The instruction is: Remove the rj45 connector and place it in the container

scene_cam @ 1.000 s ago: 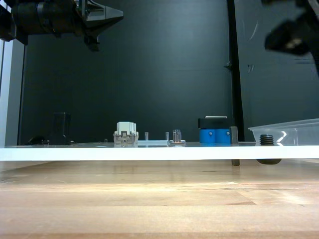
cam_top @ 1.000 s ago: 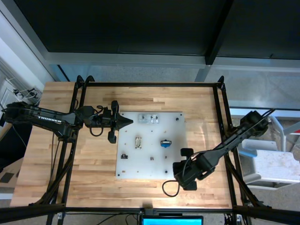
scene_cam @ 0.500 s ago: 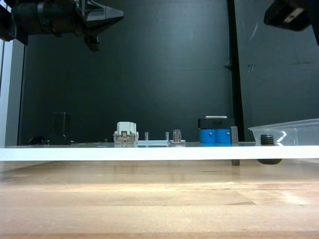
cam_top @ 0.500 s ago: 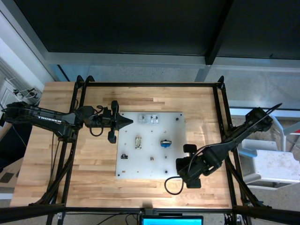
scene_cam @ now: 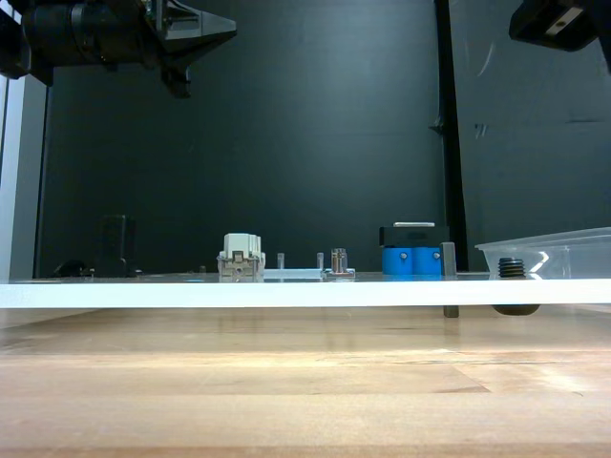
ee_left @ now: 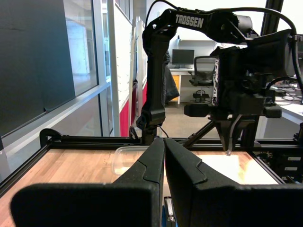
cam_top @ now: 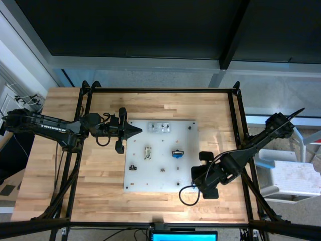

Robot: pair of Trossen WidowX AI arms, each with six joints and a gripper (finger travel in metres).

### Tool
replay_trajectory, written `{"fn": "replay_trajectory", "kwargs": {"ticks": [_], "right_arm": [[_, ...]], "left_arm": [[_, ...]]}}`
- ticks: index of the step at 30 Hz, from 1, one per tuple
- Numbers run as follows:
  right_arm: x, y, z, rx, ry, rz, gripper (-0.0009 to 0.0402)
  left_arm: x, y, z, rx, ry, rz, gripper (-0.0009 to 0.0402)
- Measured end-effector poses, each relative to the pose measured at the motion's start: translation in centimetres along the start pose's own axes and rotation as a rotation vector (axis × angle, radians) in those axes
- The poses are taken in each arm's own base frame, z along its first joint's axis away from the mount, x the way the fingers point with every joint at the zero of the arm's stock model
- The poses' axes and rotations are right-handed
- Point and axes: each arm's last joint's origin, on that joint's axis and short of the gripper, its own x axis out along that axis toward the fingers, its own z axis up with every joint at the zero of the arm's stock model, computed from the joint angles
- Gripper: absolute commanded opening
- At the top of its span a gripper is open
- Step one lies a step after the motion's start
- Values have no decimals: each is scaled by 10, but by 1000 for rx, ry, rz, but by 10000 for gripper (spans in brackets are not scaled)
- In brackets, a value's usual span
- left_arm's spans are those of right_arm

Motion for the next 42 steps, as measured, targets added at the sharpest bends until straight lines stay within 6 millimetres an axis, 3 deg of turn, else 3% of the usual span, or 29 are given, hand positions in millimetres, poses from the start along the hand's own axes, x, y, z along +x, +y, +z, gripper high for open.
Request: {"fn": "replay_trajectory", "kwargs": {"ticks": [12,26,36,42], "right_arm": [[-4,-58,-24,108,10,-22,0],[17,-126,-72,218,88,-87,0],[24,-138,-82,224,110,-104,2],[24,-138,-82,225,110,-104,31]], "left_arm": [[0,0,0,0,0,0,1],[0,0,0,0,0,0,1],[0,0,0,0,0,0,1],[0,0,0,0,1,0,1]]}}
